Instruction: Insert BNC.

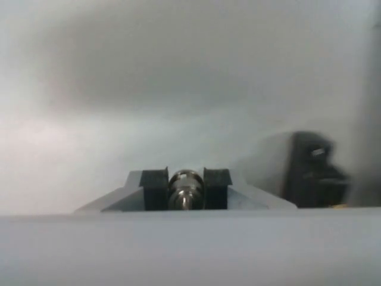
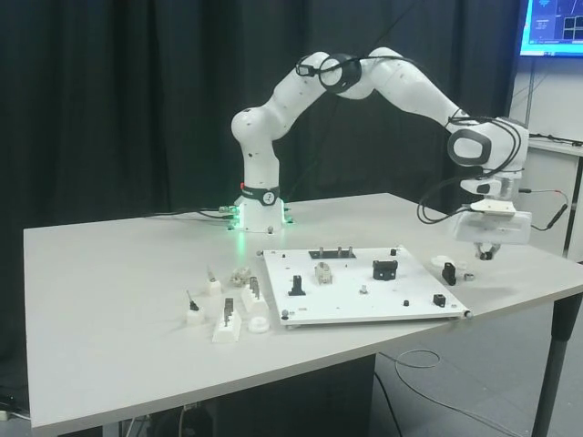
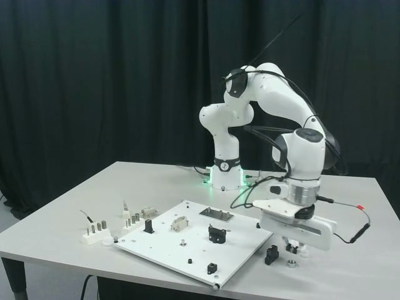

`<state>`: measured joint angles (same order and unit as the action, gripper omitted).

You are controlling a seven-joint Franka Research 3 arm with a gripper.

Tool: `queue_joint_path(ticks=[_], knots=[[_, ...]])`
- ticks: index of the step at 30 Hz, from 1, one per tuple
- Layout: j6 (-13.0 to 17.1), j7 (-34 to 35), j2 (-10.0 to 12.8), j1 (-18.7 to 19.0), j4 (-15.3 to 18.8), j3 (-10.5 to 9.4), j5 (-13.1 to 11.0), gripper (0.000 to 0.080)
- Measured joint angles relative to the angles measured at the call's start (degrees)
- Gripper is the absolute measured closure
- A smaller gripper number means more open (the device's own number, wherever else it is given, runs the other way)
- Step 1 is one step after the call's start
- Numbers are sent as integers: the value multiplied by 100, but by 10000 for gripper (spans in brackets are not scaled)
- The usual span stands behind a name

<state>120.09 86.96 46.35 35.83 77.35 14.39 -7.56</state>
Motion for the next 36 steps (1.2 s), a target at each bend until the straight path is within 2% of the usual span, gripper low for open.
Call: queue_joint_path(ticks=[13,21,29,36], knots=[[-458,-499,-206,-61,1,611,0,682],[-658,-1006,-255,-258,3,858,27,682],[-943,-1495,-327,-597,48,900,201,682],[-1056,-1867,-470,-893,249,865,306,682]])
